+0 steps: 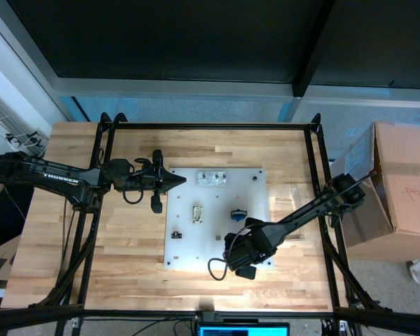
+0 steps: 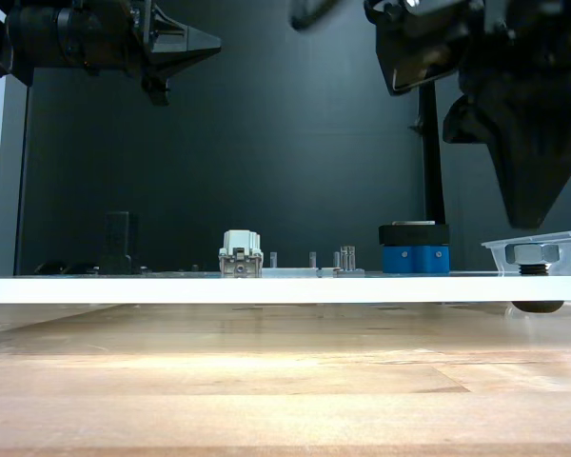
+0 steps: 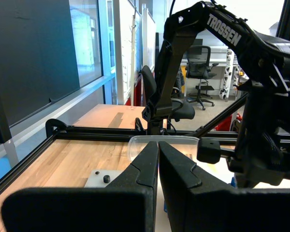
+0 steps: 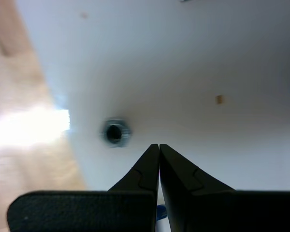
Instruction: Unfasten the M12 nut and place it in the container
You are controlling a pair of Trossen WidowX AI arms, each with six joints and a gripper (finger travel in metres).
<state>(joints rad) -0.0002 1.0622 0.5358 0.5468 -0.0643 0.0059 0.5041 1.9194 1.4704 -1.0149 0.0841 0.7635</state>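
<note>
The small silver nut [image 2: 536,253] sits on its black stud [image 2: 536,269], with ribs showing under it, at the near right of the white board [image 1: 196,245]. In the right wrist view the nut [image 4: 116,132] shows the dark stud end in its hole. My right gripper [image 2: 533,224] hangs point-down just above the nut, and its fingers [image 4: 159,145] are shut with nothing between them, beside the nut. In the high view this gripper [image 1: 241,248] hides the nut. My left gripper [image 1: 183,180] hovers high over the board's far left edge, shut [image 3: 158,143] and holding nothing.
The clear tray [image 2: 561,248] stands behind the stud; no nut shows in it. On the board are a blue block [image 2: 414,258], a white connector [image 2: 241,255] and silver posts [image 1: 212,180]. A cardboard box [image 1: 399,189] stands off the table's right side.
</note>
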